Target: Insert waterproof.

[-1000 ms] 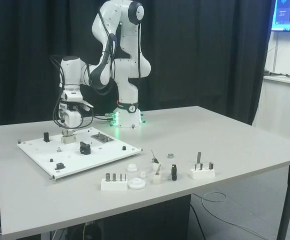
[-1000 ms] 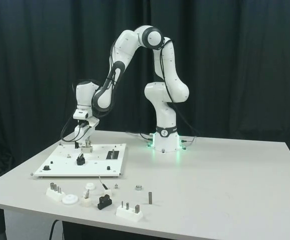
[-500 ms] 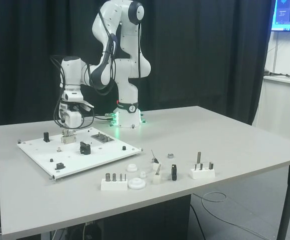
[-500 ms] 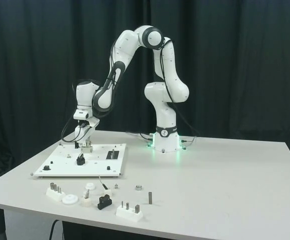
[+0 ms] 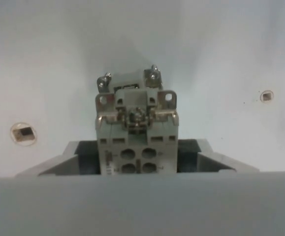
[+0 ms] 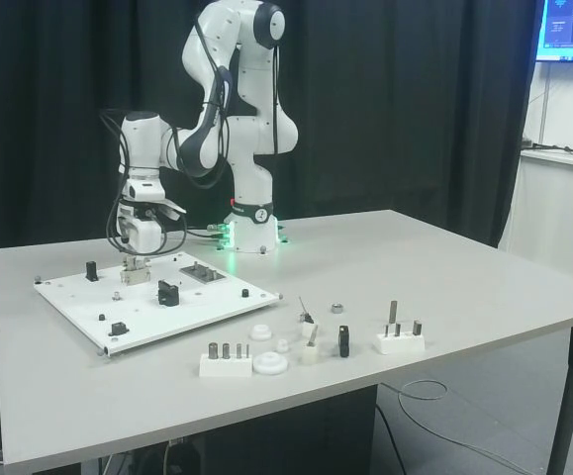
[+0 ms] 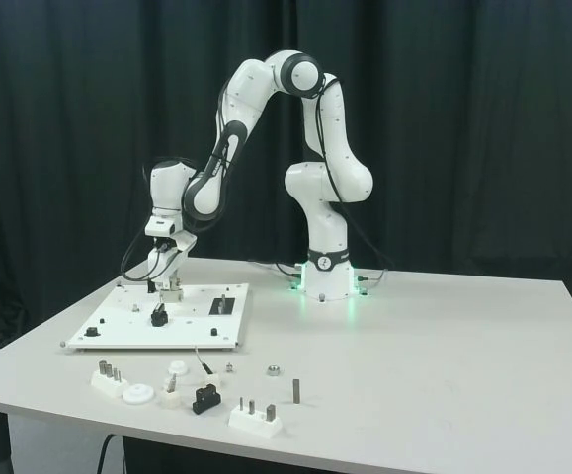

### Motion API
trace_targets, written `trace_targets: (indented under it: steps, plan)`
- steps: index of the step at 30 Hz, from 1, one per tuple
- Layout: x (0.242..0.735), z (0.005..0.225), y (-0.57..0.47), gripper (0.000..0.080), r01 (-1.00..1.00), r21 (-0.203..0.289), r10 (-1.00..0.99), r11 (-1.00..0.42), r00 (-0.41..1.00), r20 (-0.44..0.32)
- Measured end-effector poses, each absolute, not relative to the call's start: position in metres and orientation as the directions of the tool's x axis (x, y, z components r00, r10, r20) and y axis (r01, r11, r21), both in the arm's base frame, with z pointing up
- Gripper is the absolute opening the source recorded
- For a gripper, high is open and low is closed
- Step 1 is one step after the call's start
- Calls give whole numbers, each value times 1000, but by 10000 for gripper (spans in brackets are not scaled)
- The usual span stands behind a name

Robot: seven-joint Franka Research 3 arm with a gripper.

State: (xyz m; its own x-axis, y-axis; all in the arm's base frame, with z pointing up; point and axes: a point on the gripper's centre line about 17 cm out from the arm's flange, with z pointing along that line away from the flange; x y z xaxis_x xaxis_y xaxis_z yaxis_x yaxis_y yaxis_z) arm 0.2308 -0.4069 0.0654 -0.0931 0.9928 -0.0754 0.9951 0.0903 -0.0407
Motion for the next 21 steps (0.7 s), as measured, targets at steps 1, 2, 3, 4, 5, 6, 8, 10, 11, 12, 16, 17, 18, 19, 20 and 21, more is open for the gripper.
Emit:
trace_targets:
  steps: [1, 2, 3, 4, 5, 6, 8, 10, 11, 12, 16, 17, 18, 19, 20, 21]
  plan:
    - [231, 65, -407, 314, 995, -41, 993, 91, -94, -76]
    - [231, 65, -407, 314, 995, -40, 993, 91, -94, -76]
    - [231, 65, -407, 314, 995, -40, 993, 92, -95, -77]
    - [231, 65, -407, 314, 995, -40, 992, 93, -96, -77]
    - [231, 65, -407, 314, 995, -40, 992, 95, -98, -77]
    - [231, 65, -407, 314, 995, -40, 992, 96, -99, -78]
    - [231, 65, -407, 314, 994, -40, 992, 98, -101, -78]
    - [231, 65, -407, 314, 994, -39, 992, 100, -102, -79]
    - [231, 65, -407, 314, 994, -39, 992, 100, -103, -79]
    - [231, 65, -407, 314, 994, -39, 991, 101, -104, -79]
    - [231, 65, -407, 314, 994, -39, 991, 106, -108, -80]
    - [231, 65, -407, 314, 994, -39, 991, 106, -109, -80]
    - [231, 65, -407, 314, 994, -39, 991, 106, -109, -80]
    - [231, 65, -407, 314, 994, -39, 991, 106, -109, -80]
    - [231, 65, -407, 314, 994, -39, 991, 106, -109, -80]
    - [231, 65, -407, 314, 994, -39, 991, 106, -109, -80]
